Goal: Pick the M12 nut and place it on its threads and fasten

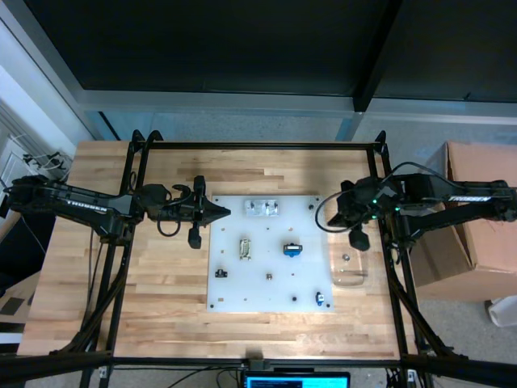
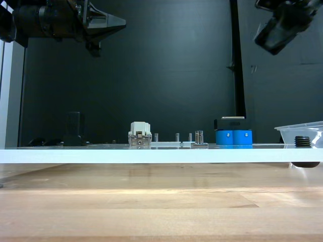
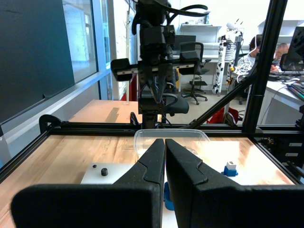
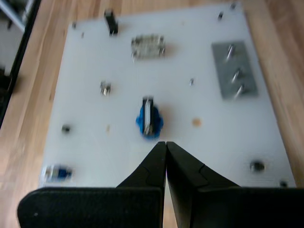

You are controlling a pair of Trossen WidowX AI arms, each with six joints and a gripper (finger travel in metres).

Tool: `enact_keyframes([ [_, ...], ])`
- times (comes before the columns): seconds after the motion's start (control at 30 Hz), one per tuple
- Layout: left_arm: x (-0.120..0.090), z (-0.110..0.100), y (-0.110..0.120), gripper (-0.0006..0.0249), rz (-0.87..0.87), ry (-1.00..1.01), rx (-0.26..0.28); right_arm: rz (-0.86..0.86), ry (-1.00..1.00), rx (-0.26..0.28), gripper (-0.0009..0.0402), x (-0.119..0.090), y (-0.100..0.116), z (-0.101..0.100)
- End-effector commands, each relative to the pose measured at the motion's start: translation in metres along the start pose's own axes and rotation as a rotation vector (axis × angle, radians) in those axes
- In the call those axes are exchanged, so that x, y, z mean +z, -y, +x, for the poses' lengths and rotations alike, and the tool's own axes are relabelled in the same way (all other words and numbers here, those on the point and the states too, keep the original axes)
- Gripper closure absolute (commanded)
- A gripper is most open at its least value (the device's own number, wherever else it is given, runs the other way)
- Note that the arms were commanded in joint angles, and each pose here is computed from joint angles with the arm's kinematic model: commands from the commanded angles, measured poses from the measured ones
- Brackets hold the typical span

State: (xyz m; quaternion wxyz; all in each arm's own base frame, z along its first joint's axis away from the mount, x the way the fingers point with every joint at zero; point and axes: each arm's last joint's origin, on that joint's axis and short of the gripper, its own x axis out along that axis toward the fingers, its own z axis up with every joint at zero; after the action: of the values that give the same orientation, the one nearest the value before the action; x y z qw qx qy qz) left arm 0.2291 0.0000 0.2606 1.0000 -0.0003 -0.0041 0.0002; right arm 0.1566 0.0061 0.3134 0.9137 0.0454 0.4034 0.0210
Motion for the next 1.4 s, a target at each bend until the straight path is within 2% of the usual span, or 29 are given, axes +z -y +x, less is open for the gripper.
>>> enact_keyframes([
  [0.03,0.0,0.0,0.0,0.0243,0.0,0.0,0.0,-0.02,-0.078,0.01,0.0393,-0.003,-0.005,-0.011],
  [0.27,0.0,0.0,0.0,0.0243,0.0,0.0,0.0,-0.105,-0.268,0.016,0.0393,-0.013,-0.01,-0.027],
  [0.5,0.0,0.0,0.0,0.0243,0.0,0.0,0.0,-0.286,-0.456,0.047,0.0393,-0.021,-0.009,-0.021],
  [0.77,0.0,0.0,0.0,0.0243,0.0,0.0,0.0,-0.628,-0.508,0.144,0.0393,-0.021,-0.013,-0.013],
  [0.97,0.0,0.0,0.0,0.0243,0.0,0.0,0.0,-0.873,-0.569,0.243,0.039,-0.017,-0.023,0.005],
  [1.2,0.0,0.0,0.0,0.0243,0.0,0.0,0.0,-1.061,-0.597,0.333,0.0335,-0.013,-0.044,0.03],
  [1.4,0.0,0.0,0.0,0.0243,0.0,0.0,0.0,-1.256,-0.569,0.401,0.0268,-0.013,-0.055,0.041],
])
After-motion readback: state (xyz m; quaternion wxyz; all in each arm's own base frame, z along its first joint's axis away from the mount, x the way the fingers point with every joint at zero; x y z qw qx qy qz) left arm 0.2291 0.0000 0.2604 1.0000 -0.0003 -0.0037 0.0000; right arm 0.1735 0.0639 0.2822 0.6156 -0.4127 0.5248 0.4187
